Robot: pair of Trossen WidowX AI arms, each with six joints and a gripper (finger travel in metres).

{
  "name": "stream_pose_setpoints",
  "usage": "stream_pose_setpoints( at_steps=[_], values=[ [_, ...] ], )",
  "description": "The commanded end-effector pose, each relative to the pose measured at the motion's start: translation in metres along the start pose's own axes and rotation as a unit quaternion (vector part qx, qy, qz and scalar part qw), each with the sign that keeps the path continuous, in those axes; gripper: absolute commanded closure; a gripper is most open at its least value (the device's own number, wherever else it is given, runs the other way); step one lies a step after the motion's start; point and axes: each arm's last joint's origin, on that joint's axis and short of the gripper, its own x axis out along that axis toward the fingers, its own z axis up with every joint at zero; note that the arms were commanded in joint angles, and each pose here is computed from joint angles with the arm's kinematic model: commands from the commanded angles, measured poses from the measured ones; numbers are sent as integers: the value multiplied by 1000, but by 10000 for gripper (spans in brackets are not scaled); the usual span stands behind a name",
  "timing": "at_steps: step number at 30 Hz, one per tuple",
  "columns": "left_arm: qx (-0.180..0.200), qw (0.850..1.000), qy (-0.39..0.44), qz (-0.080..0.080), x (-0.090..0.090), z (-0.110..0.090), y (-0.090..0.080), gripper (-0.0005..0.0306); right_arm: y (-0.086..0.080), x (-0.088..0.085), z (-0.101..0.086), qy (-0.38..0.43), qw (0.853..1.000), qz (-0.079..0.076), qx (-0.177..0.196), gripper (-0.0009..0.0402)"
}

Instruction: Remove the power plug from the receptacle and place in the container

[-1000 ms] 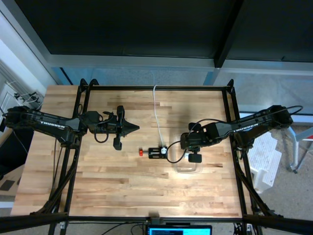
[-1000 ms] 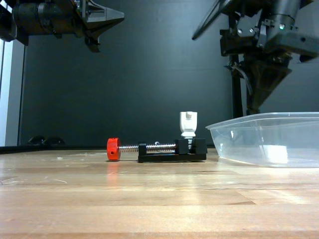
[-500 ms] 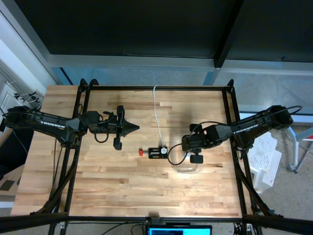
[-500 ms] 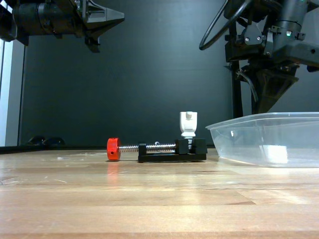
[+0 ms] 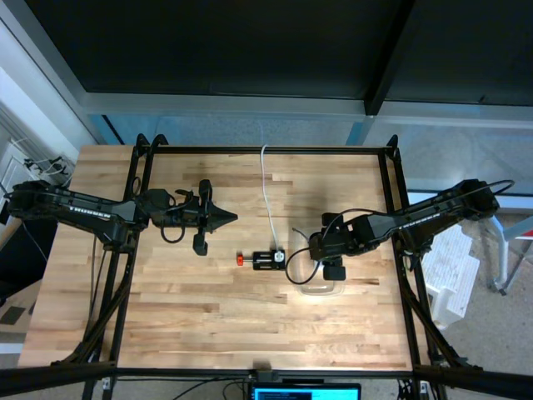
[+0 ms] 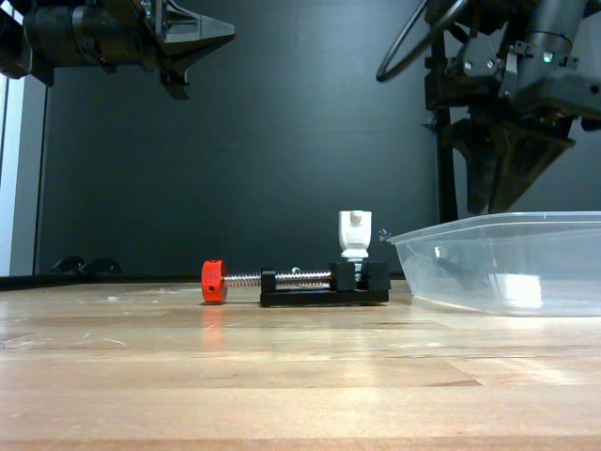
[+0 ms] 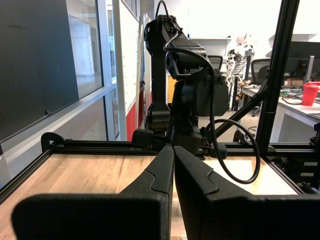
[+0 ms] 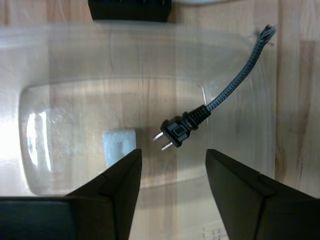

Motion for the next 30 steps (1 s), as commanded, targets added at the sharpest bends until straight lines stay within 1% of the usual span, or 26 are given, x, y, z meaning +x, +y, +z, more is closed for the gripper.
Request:
stream_pose_setpoints(
  at_steps=[1,6,10,11,15,20,22,23,25,27,30],
  values=[
    [0,1000,0,0,0,0,0,300,0,-4,3,0,1000,1,-1,184],
    [0,1000,0,0,0,0,0,300,0,-6,4,0,1000,2,-1,171],
    [0,1000,0,0,0,0,0,300,0,-7,4,-2,1000,3,0,179],
    [0,1000,0,0,0,0,0,300,-1,-9,4,-7,1000,5,1,185],
    [0,1000,0,0,0,0,0,300,-9,-29,4,-61,998,15,6,227],
    [0,1000,0,0,0,0,0,300,-24,-61,-2,-135,990,24,33,308],
    [0,1000,0,0,0,0,0,300,-28,-72,-4,-165,985,34,37,347],
    [0,1000,0,0,0,0,0,300,-29,-78,-5,-180,982,40,35,366],
    [0,1000,0,0,0,0,0,300,-32,-86,-6,-207,977,47,30,399],
    [0,1000,0,0,0,0,0,300,-34,-92,-6,-232,971,48,24,384],
    [0,1000,0,0,0,0,0,300,-39,-99,-4,-266,962,51,27,383]
  ],
)
